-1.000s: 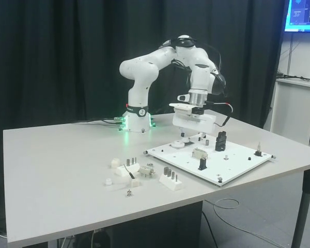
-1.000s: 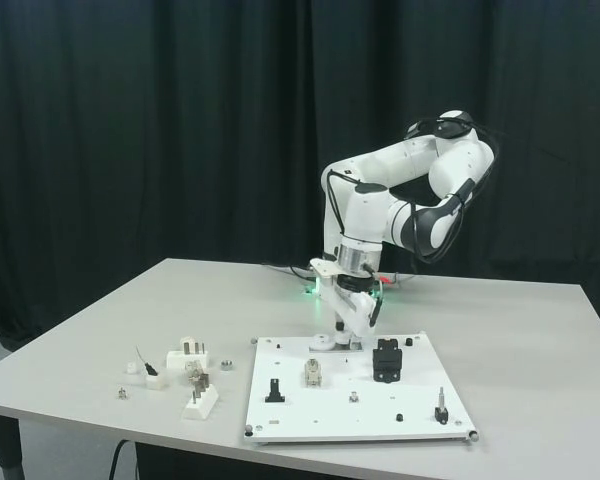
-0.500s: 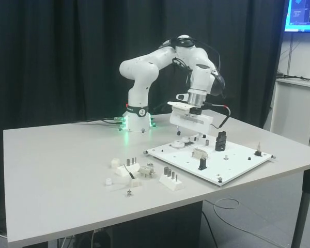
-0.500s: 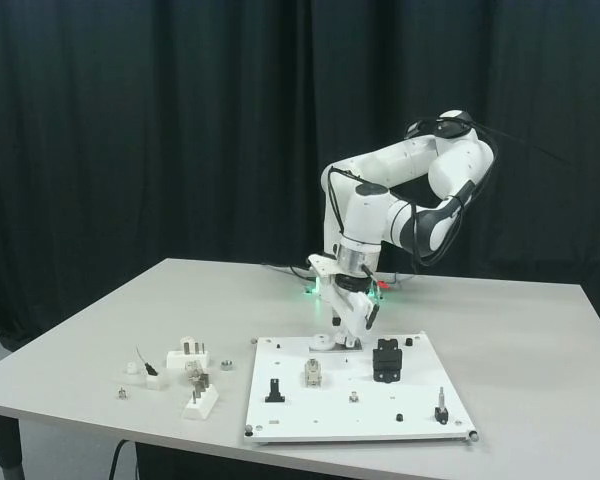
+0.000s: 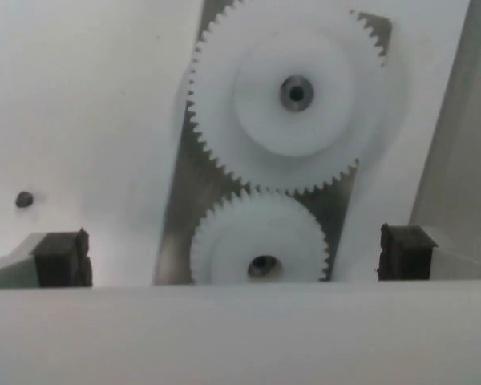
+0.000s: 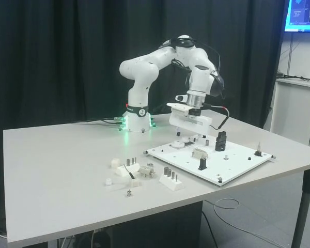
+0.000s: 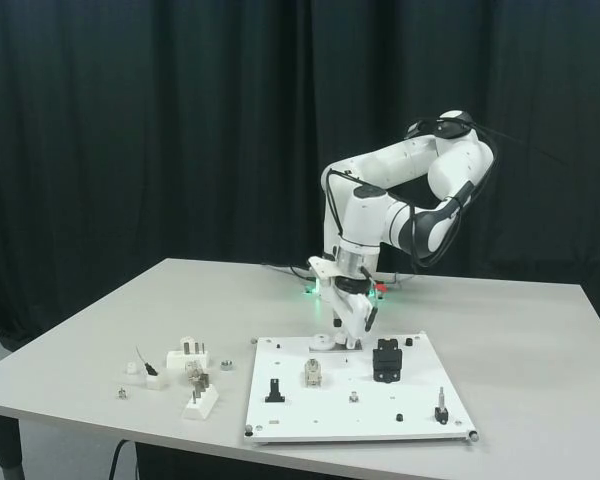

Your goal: Insert medium gear.

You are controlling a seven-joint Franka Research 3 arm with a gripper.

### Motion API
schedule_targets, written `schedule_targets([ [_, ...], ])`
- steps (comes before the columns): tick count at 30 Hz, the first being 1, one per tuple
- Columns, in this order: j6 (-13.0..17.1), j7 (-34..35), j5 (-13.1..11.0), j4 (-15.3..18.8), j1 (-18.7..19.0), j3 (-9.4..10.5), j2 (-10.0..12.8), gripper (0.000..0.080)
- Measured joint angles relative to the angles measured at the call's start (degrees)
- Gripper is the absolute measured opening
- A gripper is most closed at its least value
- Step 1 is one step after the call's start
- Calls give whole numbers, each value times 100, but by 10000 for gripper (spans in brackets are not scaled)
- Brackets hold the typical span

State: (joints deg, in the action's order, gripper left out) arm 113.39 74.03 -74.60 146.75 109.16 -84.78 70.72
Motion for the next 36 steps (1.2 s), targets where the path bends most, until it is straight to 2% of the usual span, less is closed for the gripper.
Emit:
schedule_targets([
  [8, 5, -14, -361, 13, -45, 137, 0, 800],
  [12, 15, -66, -444, 14, -78, 209, 0, 800],
  [23, -4, -248, -369, 59, -140, 212, 0, 800],
  [36, -372, -530, -193, 71, -193, -64, 0, 800],
])
